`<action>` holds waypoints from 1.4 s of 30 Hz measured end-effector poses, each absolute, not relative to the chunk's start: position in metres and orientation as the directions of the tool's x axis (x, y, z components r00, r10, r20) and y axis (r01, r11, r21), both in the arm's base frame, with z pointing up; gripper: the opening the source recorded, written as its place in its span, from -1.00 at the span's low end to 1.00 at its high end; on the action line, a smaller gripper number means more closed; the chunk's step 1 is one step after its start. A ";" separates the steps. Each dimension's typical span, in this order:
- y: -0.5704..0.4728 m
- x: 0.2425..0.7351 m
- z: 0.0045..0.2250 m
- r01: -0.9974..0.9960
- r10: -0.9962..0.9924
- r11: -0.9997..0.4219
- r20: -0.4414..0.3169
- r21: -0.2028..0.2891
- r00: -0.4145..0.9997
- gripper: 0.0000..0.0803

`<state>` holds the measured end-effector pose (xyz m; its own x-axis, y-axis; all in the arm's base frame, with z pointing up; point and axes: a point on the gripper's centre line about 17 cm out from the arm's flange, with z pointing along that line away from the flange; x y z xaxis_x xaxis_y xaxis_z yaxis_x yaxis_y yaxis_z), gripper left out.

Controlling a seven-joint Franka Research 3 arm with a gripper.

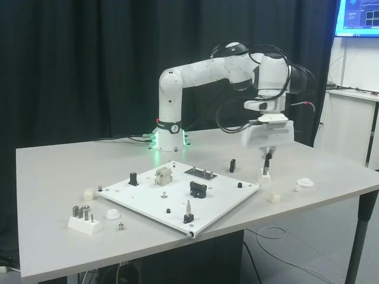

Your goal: Place USB.

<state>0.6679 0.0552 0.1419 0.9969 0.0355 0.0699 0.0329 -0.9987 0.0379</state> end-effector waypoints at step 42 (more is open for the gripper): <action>0.070 0.688 0.109 0.479 0.479 -0.874 -0.023 0.080 0.878 -0.84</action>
<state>0.6881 0.0698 0.1092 0.8775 0.4789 -0.0232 0.4792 -0.8741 0.0796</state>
